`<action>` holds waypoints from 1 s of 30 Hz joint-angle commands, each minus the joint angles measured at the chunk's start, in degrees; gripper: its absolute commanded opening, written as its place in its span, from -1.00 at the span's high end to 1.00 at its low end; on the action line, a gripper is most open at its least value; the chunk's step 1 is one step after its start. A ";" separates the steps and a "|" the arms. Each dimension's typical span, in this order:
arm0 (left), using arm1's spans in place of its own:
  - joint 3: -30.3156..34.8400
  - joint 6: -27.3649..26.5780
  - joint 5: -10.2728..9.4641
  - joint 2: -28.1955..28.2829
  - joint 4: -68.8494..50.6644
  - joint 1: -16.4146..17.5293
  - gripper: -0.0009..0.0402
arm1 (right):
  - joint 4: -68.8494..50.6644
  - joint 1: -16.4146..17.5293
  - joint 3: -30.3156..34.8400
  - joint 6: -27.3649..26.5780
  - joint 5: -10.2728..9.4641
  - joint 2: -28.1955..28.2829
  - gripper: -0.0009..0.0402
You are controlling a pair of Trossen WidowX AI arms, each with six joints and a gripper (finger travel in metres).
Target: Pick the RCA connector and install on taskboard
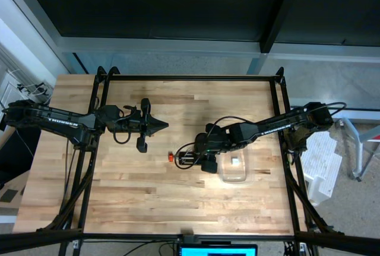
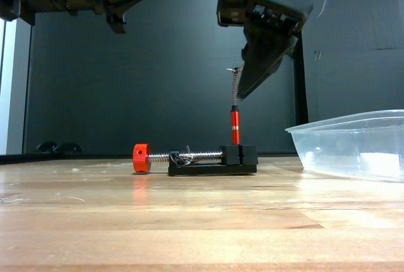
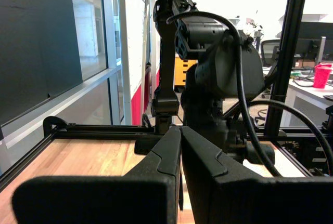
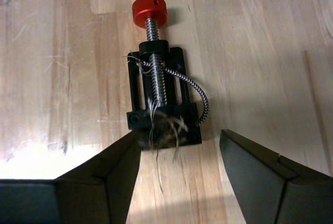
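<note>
Right gripper [image 4: 180, 135]: jaws spread wide — nothing gripped.
RCA connector [image 2: 235, 127]: stood upright on taskboard [image 2: 211, 168], just below those jaws.
Left gripper [image 3: 180, 129]: jaws pressed together — well apart.

Small black rectangular taskboard [image 2: 240, 156] flat on wooden table [image 2: 189, 221], red-orange knob [image 2: 142, 158] on silver threaded rod [image 2: 197, 156] at one end. Slim red RCA connector [image 2: 235, 127] upright in the opposite end, frayed braided lead [image 2: 235, 89] on top, beneath right gripper [image 4: 179, 133] with fingers spread; left gripper [image 3: 180, 129] well apart.
</note>
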 commanded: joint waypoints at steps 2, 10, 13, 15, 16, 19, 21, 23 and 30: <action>0.02 0.02 0.02 0.02 0.02 0.00 0.96 | -1.51 0.09 0.17 -0.17 -0.17 -1.79 -0.14; 0.02 0.02 0.02 0.00 0.02 0.00 0.96 | -1.84 0.20 0.17 -0.24 -0.17 -2.73 -0.13; 0.02 0.02 0.02 0.02 0.02 0.00 0.96 | -1.81 0.26 0.17 -0.22 -0.15 -2.73 -0.13; 0.02 0.02 0.02 0.00 0.02 0.00 0.96 | -1.84 0.26 0.17 -0.22 -0.17 -3.10 -0.13; 0.02 0.02 0.02 0.00 0.02 0.00 0.96 | -1.79 0.26 0.17 -0.26 -0.17 -3.30 -0.13; 0.02 0.02 0.02 0.00 0.02 0.00 0.96 | -1.42 0.24 0.15 -1.77 0.04 -4.87 -0.13; 0.02 0.00 0.02 0.00 0.02 0.00 0.96 | -0.39 0.24 -0.17 -3.06 0.02 -6.58 -0.11; 0.02 0.00 0.02 0.02 0.02 0.00 0.96 | 1.14 0.04 -1.16 -3.98 0.02 -8.59 -0.06; 0.02 0.00 0.02 0.00 0.02 0.00 0.96 | 11.58 -0.63 -9.25 -5.86 -0.04 -18.05 0.20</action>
